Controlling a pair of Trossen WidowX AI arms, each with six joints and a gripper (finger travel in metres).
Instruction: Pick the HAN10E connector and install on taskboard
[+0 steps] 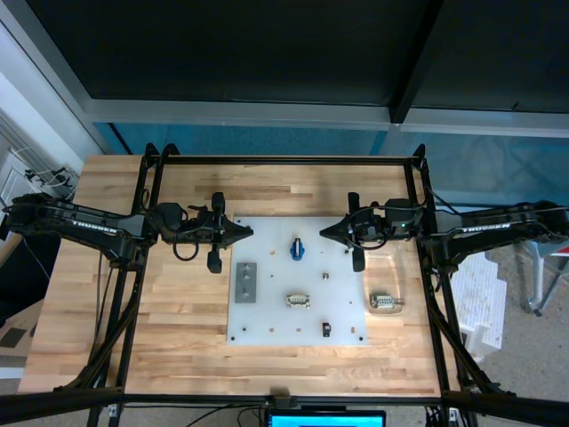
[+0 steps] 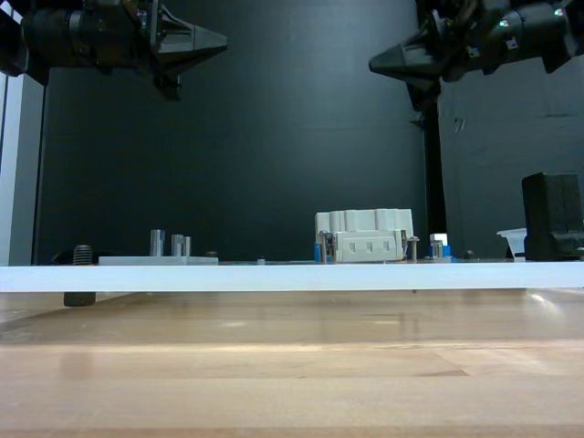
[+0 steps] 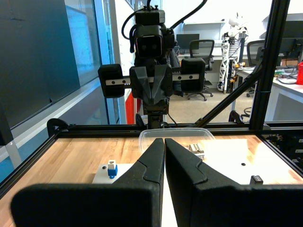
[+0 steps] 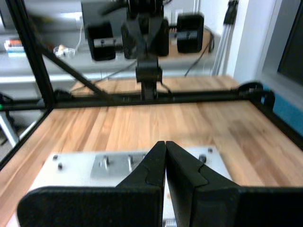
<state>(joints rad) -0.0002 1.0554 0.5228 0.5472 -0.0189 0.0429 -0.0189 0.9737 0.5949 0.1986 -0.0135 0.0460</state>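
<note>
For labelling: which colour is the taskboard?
White taskboard, best in high view; left gripper, right gripper hover over its far edge.

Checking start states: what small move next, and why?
Probably swing the right gripper, hovering shut over the far right of the taskboard, to above the clear tray: the HAN10E connector lies there, far from the left gripper, shut over the far left.
</note>
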